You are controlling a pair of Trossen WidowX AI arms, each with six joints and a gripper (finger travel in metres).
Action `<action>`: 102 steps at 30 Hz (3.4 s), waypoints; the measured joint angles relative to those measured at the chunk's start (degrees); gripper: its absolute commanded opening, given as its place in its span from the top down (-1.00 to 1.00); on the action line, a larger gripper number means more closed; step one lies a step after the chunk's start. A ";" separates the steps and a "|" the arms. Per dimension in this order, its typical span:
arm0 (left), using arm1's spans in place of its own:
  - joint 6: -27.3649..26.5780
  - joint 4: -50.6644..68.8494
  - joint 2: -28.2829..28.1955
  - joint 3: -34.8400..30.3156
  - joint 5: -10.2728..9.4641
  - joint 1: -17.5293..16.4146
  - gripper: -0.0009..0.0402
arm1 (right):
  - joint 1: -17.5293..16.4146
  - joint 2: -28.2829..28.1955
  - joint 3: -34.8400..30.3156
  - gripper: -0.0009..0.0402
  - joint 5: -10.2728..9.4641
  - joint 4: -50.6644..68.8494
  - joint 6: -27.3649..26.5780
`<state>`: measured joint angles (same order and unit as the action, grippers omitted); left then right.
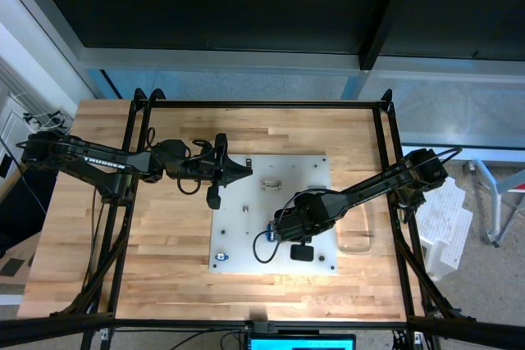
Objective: Pick the 16mm cylinder and install on the taskboard
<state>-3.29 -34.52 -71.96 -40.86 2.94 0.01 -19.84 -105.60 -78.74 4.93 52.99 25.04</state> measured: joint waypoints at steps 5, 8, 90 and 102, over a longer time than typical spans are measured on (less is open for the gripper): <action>0.00 0.00 -0.02 0.02 0.00 0.00 0.96 | -0.04 0.00 0.02 0.96 0.00 -0.11 0.00; 0.00 0.00 0.00 0.02 0.00 0.00 0.96 | -0.07 0.00 0.33 0.96 0.00 -0.11 0.00; 0.00 0.00 -0.02 0.00 0.00 0.00 0.96 | -1.18 0.11 6.21 0.18 -0.24 -8.96 0.00; 0.00 0.00 0.00 0.02 0.00 0.00 0.96 | -1.16 3.30 6.21 -0.30 -0.11 -9.03 -0.61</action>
<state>-3.29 -34.52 -71.96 -40.84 2.94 0.01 -20.99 -102.30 -72.53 4.82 43.97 24.43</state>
